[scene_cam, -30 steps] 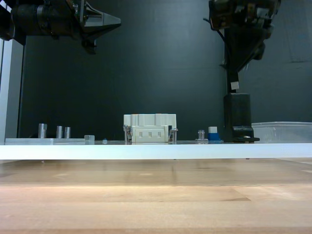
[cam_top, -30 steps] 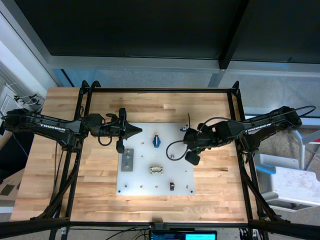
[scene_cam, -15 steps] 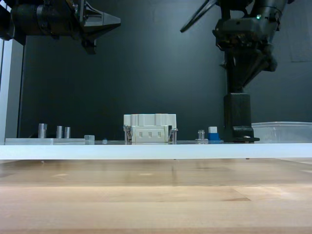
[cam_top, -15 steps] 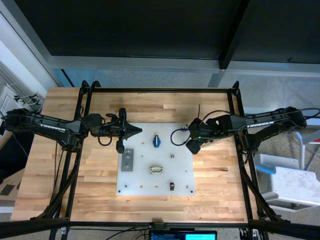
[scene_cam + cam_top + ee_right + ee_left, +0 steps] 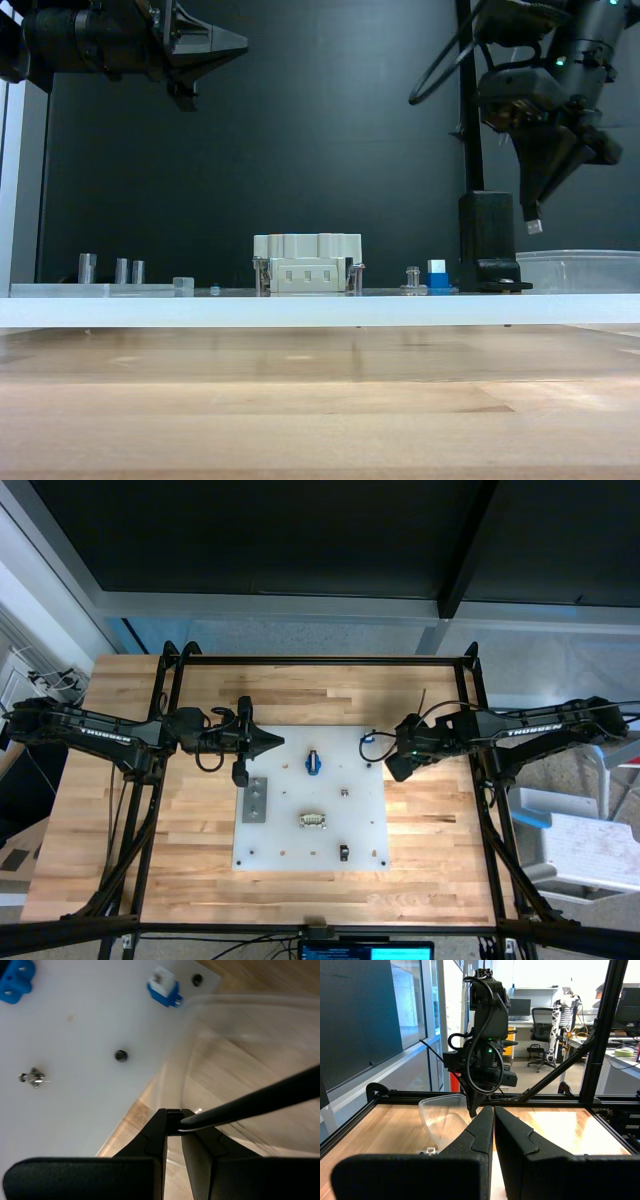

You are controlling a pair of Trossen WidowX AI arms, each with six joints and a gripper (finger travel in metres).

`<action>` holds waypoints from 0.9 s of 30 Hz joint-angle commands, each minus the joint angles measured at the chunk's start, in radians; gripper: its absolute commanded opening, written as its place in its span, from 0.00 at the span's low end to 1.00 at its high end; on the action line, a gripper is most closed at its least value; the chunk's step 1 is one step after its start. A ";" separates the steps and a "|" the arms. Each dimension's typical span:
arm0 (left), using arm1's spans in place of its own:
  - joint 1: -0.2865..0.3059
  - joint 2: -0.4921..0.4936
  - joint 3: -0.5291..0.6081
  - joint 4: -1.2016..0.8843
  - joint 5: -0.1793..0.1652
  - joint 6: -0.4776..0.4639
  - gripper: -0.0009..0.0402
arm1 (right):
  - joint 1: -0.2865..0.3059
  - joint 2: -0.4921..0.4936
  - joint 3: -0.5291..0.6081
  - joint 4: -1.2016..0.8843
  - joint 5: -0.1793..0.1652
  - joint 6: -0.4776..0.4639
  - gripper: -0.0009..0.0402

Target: Remove the USB connector from the USB hub and place in the container

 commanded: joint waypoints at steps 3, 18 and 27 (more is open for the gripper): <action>0.000 0.000 0.000 0.000 0.000 0.000 0.02 | -0.002 -0.042 -0.050 -0.019 0.000 0.048 0.02; 0.000 0.000 0.000 0.000 0.000 0.000 0.02 | -0.005 -0.062 -0.090 -0.018 -0.014 0.067 0.04; 0.000 0.000 0.000 0.000 0.000 0.000 0.02 | -0.005 -0.061 -0.090 -0.018 -0.014 0.062 0.22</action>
